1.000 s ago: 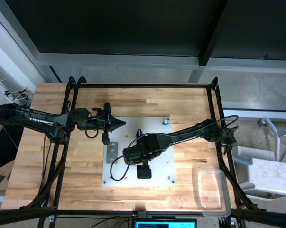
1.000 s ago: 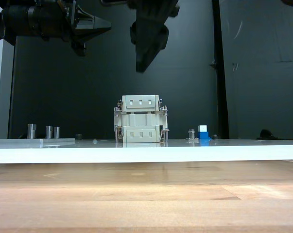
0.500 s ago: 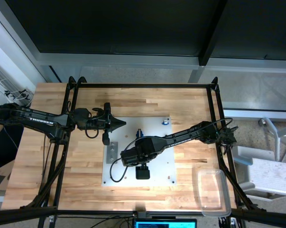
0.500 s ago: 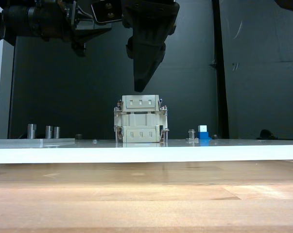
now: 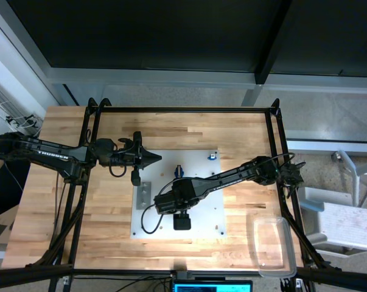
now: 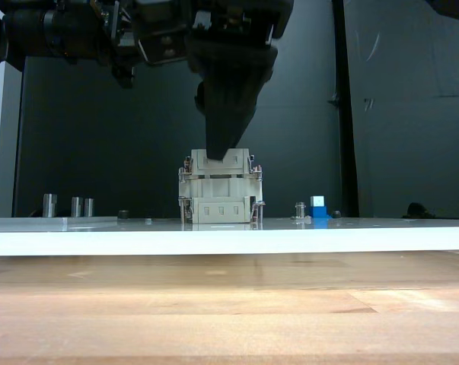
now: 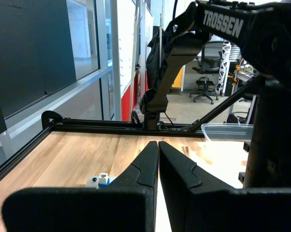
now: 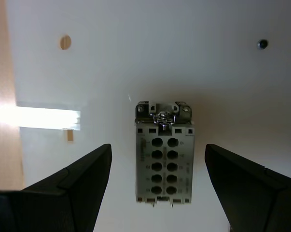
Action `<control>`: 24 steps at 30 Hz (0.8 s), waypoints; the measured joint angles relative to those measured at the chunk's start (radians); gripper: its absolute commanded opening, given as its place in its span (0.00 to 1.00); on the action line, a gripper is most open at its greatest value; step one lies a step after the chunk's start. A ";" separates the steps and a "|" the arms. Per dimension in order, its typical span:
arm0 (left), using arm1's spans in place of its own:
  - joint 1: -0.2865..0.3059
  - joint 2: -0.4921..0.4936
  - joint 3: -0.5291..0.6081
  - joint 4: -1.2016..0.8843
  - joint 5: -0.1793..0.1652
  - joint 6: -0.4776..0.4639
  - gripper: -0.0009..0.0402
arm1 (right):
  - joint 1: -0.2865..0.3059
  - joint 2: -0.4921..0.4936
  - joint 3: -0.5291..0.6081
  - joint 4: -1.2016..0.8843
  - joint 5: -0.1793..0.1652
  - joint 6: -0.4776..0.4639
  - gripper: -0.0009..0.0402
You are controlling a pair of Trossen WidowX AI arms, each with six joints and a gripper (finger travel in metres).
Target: Remove the HAN10-E connector and place it in the container
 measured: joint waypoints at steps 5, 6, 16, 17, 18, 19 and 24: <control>0.000 0.000 0.000 0.000 0.000 0.000 0.02 | -0.002 0.011 0.000 0.004 -0.002 -0.006 0.68; 0.000 0.000 0.000 0.000 0.000 0.000 0.02 | -0.003 0.015 0.000 0.005 -0.003 -0.007 0.68; 0.000 0.000 0.000 0.001 0.000 0.000 0.02 | -0.007 0.021 0.000 0.004 -0.008 -0.007 0.55; 0.000 0.000 0.000 0.000 0.000 0.000 0.02 | -0.008 0.021 0.000 0.004 -0.008 -0.007 0.53; 0.000 0.000 0.000 -0.001 0.000 0.000 0.02 | -0.008 0.021 0.000 0.003 -0.008 -0.007 0.50; 0.000 0.000 0.000 -0.001 0.000 0.000 0.02 | -0.008 0.021 0.000 0.003 -0.008 -0.007 0.48; 0.000 0.000 0.000 0.000 0.000 0.000 0.02 | -0.008 0.020 0.000 0.001 -0.009 -0.011 0.36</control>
